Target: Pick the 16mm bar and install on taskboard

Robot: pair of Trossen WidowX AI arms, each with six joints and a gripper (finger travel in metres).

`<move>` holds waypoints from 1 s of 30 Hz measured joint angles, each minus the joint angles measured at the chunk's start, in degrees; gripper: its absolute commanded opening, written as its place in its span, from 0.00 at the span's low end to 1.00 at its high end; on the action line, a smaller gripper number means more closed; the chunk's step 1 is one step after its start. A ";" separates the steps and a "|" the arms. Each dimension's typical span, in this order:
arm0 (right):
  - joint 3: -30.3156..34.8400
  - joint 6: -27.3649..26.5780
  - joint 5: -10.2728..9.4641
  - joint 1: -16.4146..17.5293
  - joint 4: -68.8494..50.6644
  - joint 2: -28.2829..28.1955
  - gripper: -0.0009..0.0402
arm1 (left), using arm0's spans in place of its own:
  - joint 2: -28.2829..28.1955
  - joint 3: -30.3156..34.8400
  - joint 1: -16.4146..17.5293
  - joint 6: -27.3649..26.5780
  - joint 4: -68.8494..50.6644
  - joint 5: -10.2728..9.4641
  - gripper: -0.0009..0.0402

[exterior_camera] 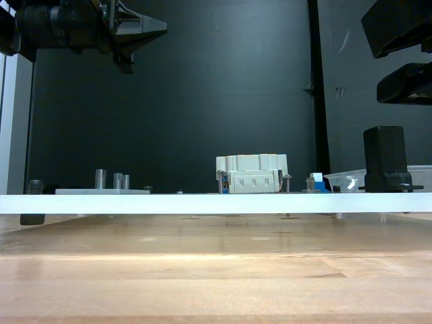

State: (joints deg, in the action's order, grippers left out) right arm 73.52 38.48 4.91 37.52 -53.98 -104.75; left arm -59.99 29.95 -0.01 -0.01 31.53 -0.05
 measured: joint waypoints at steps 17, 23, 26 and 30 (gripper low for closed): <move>-0.02 0.42 -0.04 0.00 0.17 0.00 0.31 | 0.00 0.00 0.00 -0.02 0.00 0.00 0.02; 0.07 0.61 -0.04 0.00 0.24 0.15 0.42 | 0.00 -0.02 0.00 0.00 0.00 0.00 0.02; 0.50 0.61 -0.11 0.00 -0.04 0.44 0.46 | 0.00 0.00 0.00 -0.02 0.00 0.00 0.02; 0.92 0.57 -0.61 0.00 -1.03 1.70 0.48 | 0.00 0.00 0.00 0.00 0.00 0.02 0.02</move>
